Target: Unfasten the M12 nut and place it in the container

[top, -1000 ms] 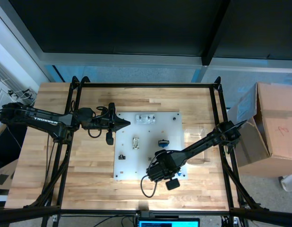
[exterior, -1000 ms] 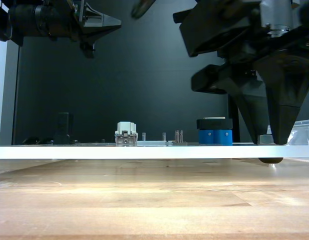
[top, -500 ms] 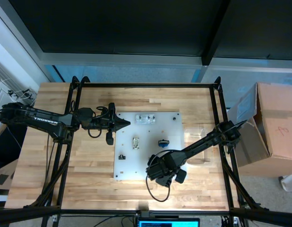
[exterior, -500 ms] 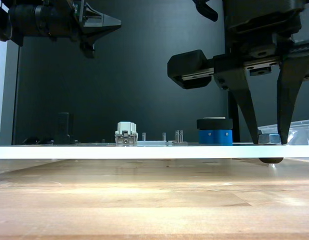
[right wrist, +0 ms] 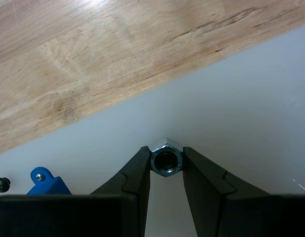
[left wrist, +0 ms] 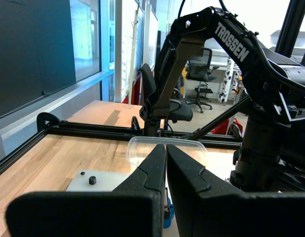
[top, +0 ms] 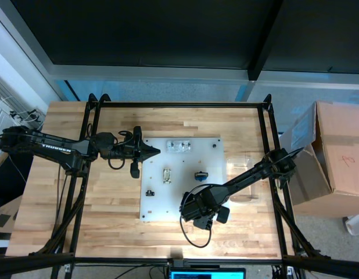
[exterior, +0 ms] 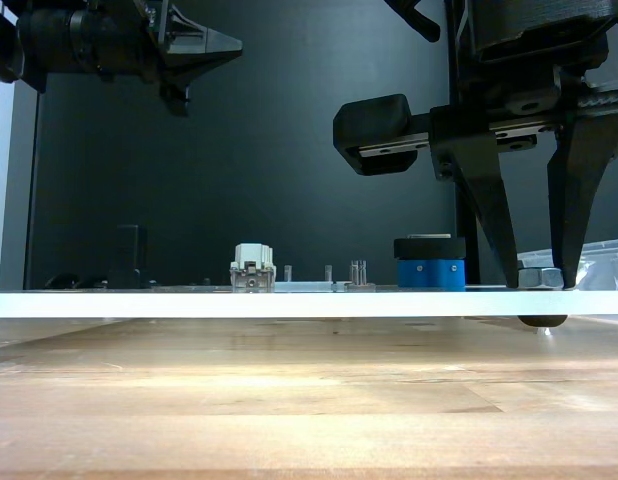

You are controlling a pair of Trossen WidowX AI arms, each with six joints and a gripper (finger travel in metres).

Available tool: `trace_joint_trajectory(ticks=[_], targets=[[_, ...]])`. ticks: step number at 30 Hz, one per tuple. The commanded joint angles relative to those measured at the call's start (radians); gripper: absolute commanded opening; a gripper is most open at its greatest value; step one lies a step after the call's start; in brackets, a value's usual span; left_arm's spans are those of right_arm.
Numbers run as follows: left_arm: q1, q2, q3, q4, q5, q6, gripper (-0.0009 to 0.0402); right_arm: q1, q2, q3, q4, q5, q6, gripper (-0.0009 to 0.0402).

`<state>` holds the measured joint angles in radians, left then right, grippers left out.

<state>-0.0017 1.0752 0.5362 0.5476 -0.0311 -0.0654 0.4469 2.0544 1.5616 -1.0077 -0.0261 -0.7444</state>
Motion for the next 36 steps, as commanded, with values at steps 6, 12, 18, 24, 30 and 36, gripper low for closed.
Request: trace_joint_trajectory(ticks=[6, 12, 18, 24, 30, 36], targets=[[0.0, 0.0, 0.0, 0.0, 0.0, 0.0, 0.0, 0.005, 0.0, 0.0, 0.004, -0.001, 0.007, 0.0091], [0.0, 0.0, 0.0, 0.0, 0.0, 0.0, 0.0, 0.008, -0.022, 0.0, 0.002, 0.012, 0.041, 0.0176], [0.0, 0.0, 0.0, 0.0, 0.0, 0.0, 0.0, 0.012, -0.086, 0.0, -0.018, 0.007, 0.327, 0.0205], [0.0, 0.0, 0.0, 0.0, 0.0, 0.0, 0.0, 0.012, -0.124, 0.0, -0.046, 0.006, 0.84, 0.0159], [0.0, 0.0, 0.0, 0.0, 0.0, 0.0, 0.0, 0.019, -0.125, -0.05, -0.01, -0.015, 1.067, 0.0031], [0.0, 0.0, 0.0, 0.0, 0.0, 0.0, 0.0, 0.021, -0.125, -0.098, 0.074, -0.057, 1.081, 0.0002]])
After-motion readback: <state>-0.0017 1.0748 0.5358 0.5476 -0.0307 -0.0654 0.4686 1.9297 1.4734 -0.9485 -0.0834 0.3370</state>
